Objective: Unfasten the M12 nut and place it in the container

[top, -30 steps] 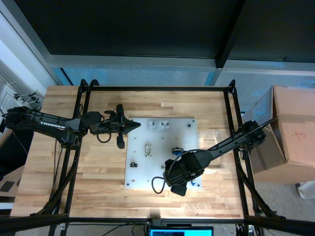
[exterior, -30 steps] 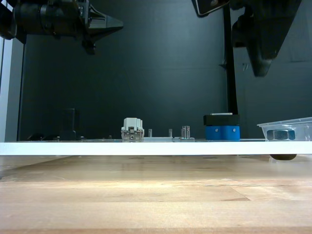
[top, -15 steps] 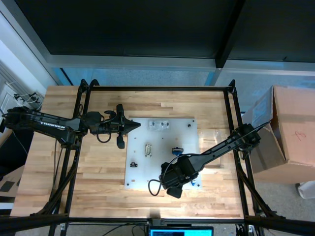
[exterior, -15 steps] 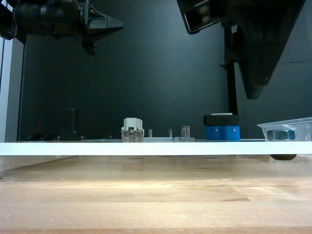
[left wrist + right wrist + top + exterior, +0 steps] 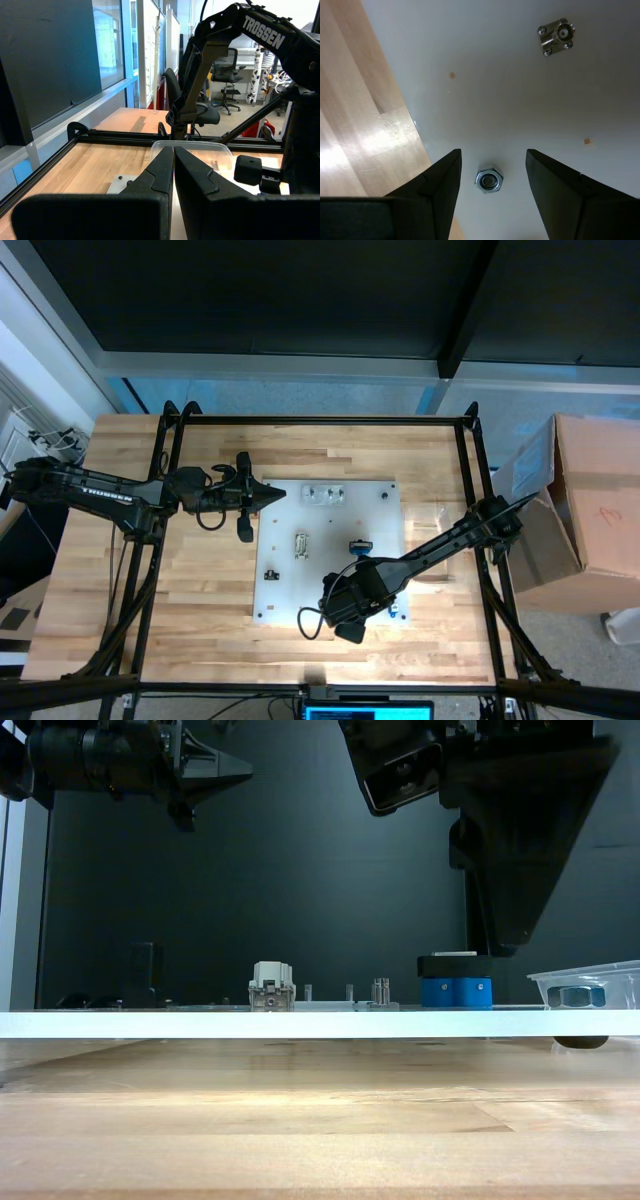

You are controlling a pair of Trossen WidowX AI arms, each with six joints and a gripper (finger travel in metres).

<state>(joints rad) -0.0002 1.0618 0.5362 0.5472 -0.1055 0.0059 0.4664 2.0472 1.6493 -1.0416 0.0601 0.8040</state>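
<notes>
Right gripper (image 5: 492,155) hangs over the white board (image 5: 330,525) at its 5 o'clock, fingers apart. The M12 nut (image 5: 489,181) sits below the gap between them, ungripped, on its stud. Left gripper (image 5: 173,150) hovers high at the board's 10 o'clock edge, fingers pressed together.

The only word I could read was the brand TROSSEN, in white capitals on the black right arm (image 5: 267,31). The same white lettering ran along the left arm (image 5: 103,497). A red scrawl on the cardboard box (image 5: 600,515) was illegible.
</notes>
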